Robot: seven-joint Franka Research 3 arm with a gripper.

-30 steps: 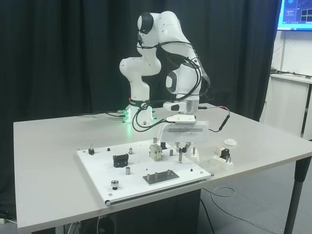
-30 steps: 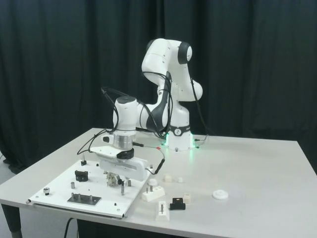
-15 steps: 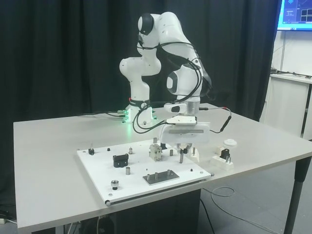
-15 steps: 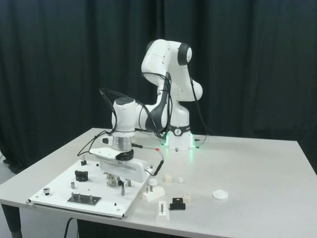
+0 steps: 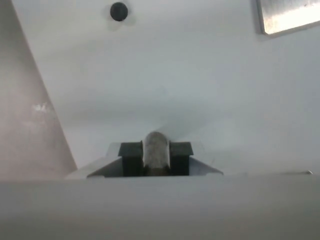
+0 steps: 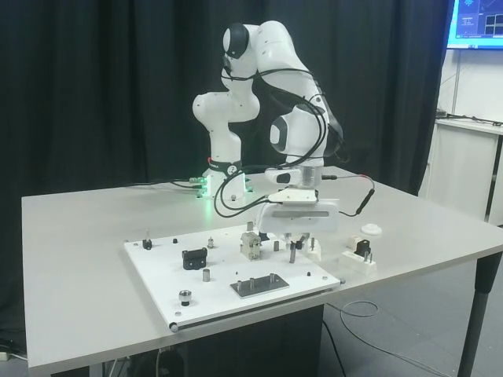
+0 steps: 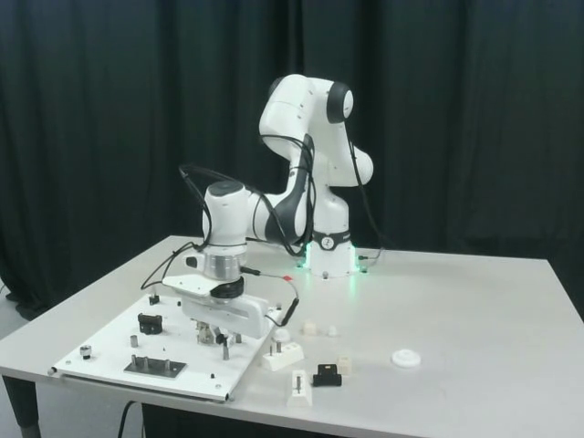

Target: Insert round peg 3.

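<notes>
- Gripper [image 5: 156,162] was clamped on round peg 3 [image 5: 156,150], black pads on either side of the shaft.
- Peg hung upright above the white assembly board [image 6: 165,271], near the grey metal plate [image 6: 259,286]; not touching.
- Peg looked like rigid, smooth metal, light but likely slippery; best held mid-shaft, tip left free.
- Small black hole [image 5: 118,11] showed in the board beyond the peg.

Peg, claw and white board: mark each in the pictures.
Peg [image 5: 155,151], wrist view, on its rounded shaft between the black pads.
Claw [image 6: 293,247], first room view, at the fingertips.
White board [image 6: 161,269], first room view, on a bare part.
</notes>
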